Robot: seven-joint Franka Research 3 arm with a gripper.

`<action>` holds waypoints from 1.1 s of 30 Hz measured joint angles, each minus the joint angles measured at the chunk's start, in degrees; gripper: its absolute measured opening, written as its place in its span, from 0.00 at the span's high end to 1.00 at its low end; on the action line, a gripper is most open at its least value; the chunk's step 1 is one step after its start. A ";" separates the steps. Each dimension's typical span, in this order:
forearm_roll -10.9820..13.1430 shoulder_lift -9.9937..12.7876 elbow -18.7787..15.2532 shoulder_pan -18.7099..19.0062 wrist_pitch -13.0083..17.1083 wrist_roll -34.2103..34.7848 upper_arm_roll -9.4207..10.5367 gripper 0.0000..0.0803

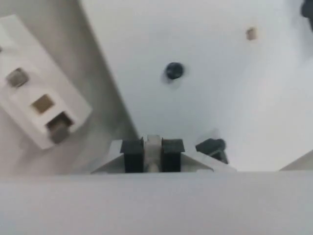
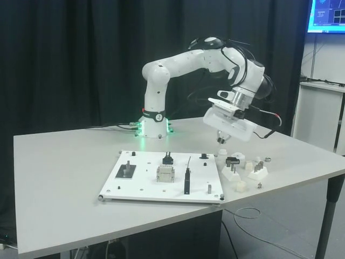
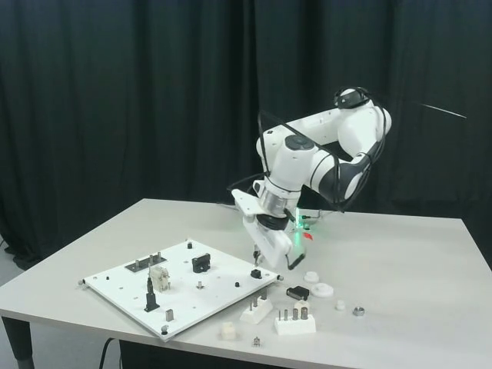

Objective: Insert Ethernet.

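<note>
The gripper [image 1: 152,155] hangs over the white board's [image 2: 141,183] right far corner, its black fingers pinching a small white piece, apparently the Ethernet plug [image 1: 153,143] (only its tip shows). The grip looks shallow, so the plug could twist or slip during insertion into whichever board socket.

The robot arm [image 2: 178,59] is white with black joint bands and black cables, and a ring of green light glows at its base [image 2: 153,127]. The counter [image 2: 59,178] is plain grey. On it lies a white board [image 2: 161,186] carrying small black and grey parts. At about three o'clock from the board stand white blocks [image 2: 245,172] holding grey pegs. In the wrist view the fingers [image 1: 132,155] are black, clasping a white piece [image 1: 153,147]. The curtain [image 3: 154,92] behind is black.
</note>
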 joint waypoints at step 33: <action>-1.44 -0.01 -7.54 4.05 1.08 25.63 -3.08 0.91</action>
